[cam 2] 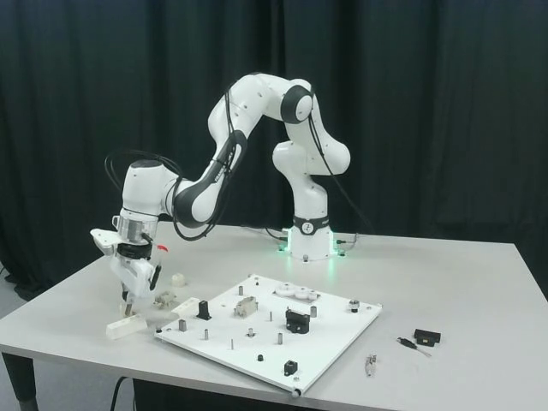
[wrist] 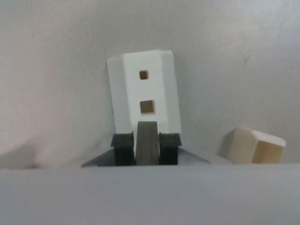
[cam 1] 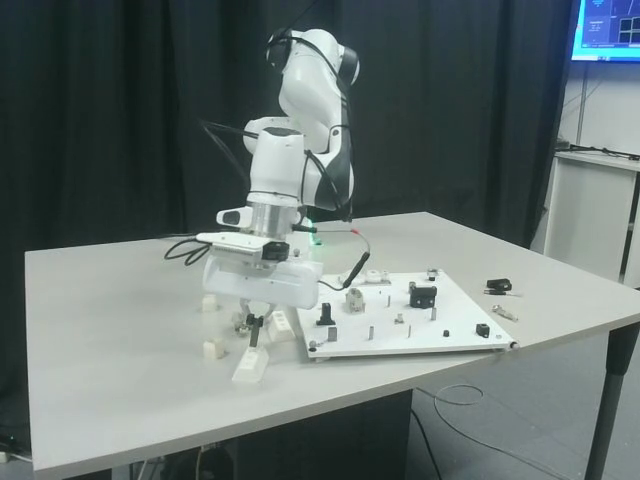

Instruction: Place square peg 3.

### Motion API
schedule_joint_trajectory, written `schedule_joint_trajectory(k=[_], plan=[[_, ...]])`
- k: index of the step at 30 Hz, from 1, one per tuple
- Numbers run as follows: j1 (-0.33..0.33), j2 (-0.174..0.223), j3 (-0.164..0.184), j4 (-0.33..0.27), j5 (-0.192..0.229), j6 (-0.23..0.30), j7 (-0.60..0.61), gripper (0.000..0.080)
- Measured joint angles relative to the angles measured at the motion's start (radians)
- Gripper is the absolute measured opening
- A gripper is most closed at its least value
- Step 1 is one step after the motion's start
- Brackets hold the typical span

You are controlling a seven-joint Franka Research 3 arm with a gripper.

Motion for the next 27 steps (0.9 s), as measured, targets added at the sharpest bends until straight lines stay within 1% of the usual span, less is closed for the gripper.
schedule_joint_trajectory(k=[7,16,27], plan=[[-0.007,0.008,0.001,0.024,0.0,-0.04,-0.005,0.011],[-0.011,0.012,0.001,0.035,0.0,-0.076,-0.009,0.011],[-0.013,0.025,0.003,0.038,0.0,-0.085,-0.015,0.011]])
